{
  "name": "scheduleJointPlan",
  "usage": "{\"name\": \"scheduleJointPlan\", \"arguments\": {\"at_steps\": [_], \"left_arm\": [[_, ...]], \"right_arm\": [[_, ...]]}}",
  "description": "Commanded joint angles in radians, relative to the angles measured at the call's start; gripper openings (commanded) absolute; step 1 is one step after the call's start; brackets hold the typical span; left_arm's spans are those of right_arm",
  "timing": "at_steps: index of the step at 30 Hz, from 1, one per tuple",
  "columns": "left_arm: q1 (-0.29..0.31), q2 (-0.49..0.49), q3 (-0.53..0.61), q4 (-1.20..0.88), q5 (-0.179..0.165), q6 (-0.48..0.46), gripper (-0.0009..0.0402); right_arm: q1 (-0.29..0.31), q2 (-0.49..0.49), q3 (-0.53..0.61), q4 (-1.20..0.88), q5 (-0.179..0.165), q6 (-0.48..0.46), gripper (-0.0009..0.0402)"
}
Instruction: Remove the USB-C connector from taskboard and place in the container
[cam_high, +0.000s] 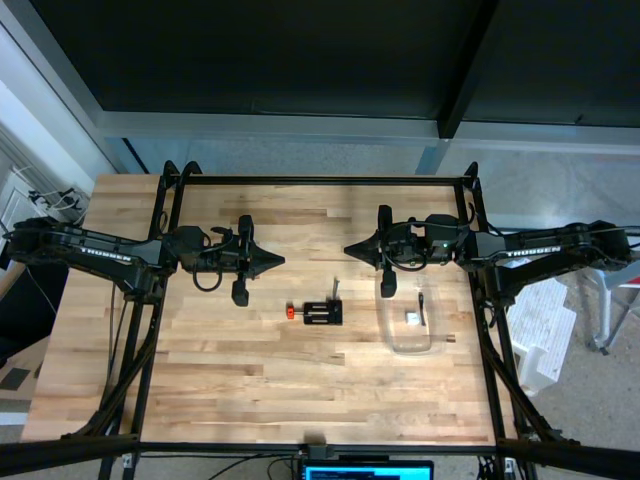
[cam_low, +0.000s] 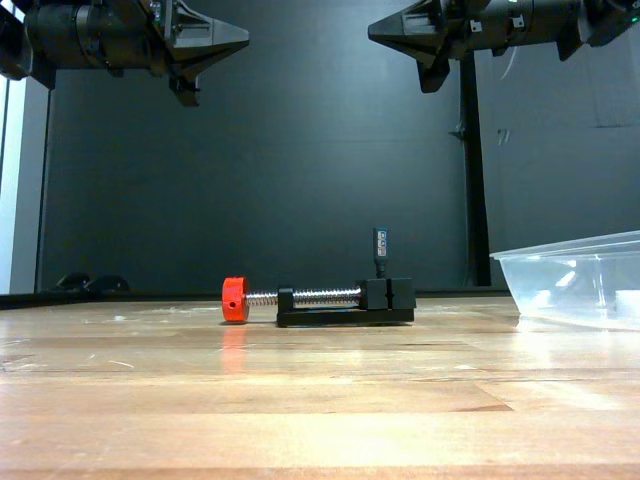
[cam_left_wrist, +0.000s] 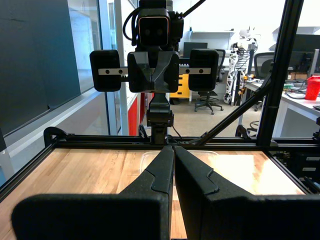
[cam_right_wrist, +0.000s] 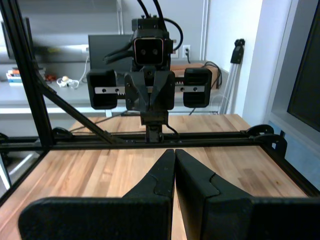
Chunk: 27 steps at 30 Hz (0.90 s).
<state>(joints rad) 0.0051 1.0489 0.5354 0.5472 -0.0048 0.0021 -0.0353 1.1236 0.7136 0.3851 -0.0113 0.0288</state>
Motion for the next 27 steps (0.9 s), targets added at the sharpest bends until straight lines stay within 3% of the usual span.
{"name": "scheduleJointPlan", "arguments": {"at_steps": [1,27], "left_arm": [[0.000,0.000,0.000,0.000,0.000,0.000,0.0000],[0.000,0.000,0.000,0.000,0.000,0.000,0.0000]], "right_arm": [[0.000,0.000,-0.021,0.040,0.002,0.016,0.0000],[0.001,0.000,-0.088,0.129,0.002,0.015,0.0000]]}}
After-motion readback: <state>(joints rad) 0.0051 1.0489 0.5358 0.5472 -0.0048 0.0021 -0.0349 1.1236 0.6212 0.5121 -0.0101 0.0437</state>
